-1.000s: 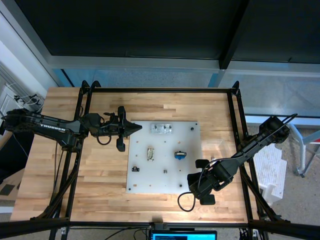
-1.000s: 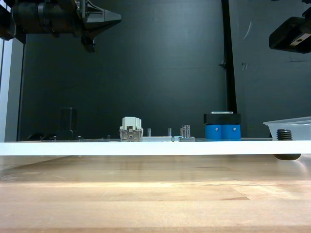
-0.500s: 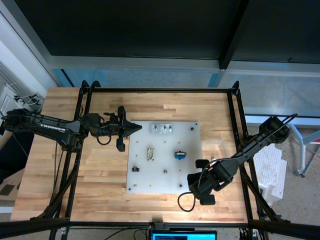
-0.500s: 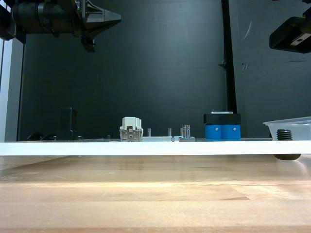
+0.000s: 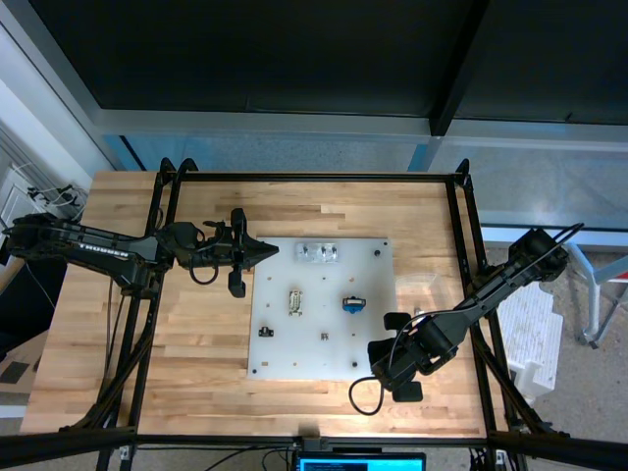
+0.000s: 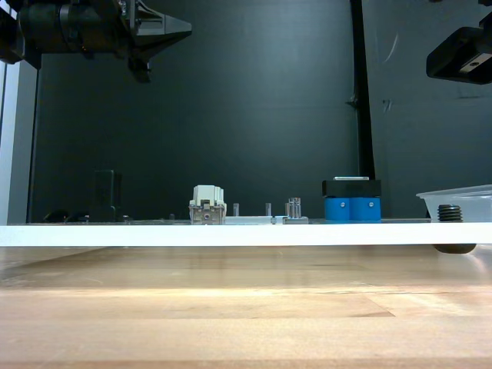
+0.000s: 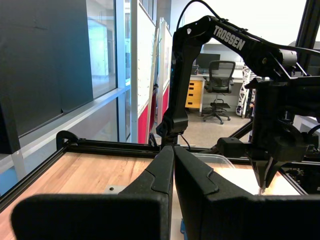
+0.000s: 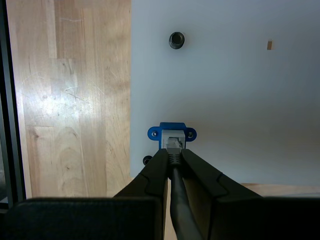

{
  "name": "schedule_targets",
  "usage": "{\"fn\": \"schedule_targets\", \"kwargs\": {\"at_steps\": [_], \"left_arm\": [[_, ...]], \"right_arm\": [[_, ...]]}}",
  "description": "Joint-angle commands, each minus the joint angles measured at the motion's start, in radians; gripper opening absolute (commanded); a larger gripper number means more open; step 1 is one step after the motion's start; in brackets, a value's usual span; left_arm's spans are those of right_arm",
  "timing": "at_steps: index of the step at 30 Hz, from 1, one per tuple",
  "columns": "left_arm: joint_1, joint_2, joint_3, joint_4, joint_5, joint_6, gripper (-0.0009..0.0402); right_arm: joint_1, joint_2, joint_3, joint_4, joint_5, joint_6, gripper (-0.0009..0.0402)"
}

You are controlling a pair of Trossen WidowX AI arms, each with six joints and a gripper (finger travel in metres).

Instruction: Pick the RJ45 connector and install on taskboard

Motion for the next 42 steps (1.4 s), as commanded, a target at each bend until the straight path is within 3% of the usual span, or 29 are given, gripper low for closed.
{"fn": "schedule_targets", "kwargs": {"at_steps": [1, 16, 19, 42], "left_arm": [[0.000, 0.000, 0.000, 0.000, 0.000, 0.000, 0.0000], [0.000, 0.000, 0.000, 0.000, 0.000, 0.000, 0.0000], [0.000, 0.000, 0.000, 0.000, 0.000, 0.000, 0.0000], [0.000, 0.000, 0.000, 0.000, 0.000, 0.000, 0.0000]], "right_arm": [[0.000, -0.003, 0.000, 0.002, 0.000, 0.001, 0.0000], [0.000, -0.003, 0.000, 0.005, 0.005, 0.000, 0.0000], [0.000, -0.003, 0.000, 0.004, 0.027, 0.000, 0.0000], [0.007, 0.024, -0.011, 0.032, 0.017, -0.007, 0.0000]]}}
